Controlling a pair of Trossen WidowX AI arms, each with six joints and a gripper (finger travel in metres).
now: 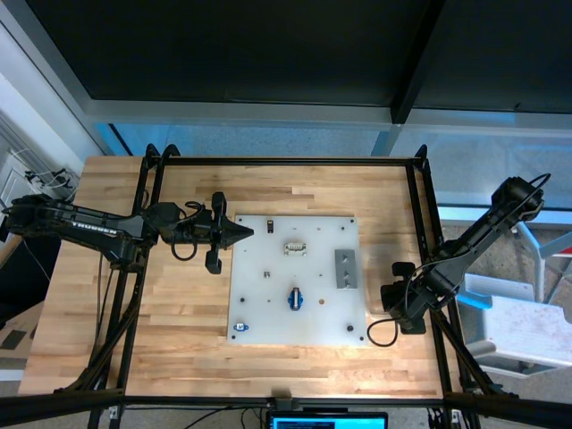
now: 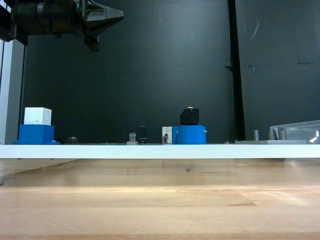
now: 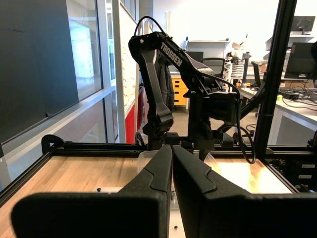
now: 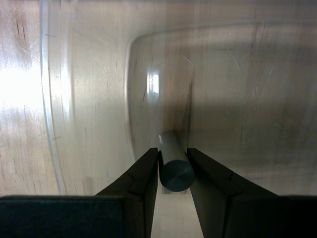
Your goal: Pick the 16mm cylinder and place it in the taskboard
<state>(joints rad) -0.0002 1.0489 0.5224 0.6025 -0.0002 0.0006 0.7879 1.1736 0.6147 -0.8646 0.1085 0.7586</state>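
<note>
The right gripper (image 4: 172, 152), near the bench's right edge, clamps the cylinder (image 4: 176, 172) over the clear tray (image 4: 84, 109). The cylinder's long axis runs along the fingers, far end towards the tray floor. The left gripper (image 1: 239, 231), fingers pressed together, hangs above the taskboard's (image 1: 268, 308) left edge.

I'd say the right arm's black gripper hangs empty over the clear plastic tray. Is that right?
Not empty. The right wrist view shows the right gripper over the clear plastic tray, shut on a short dark grey metal cylinder. The left gripper hangs shut above the left edge of the white square taskboard.
</note>
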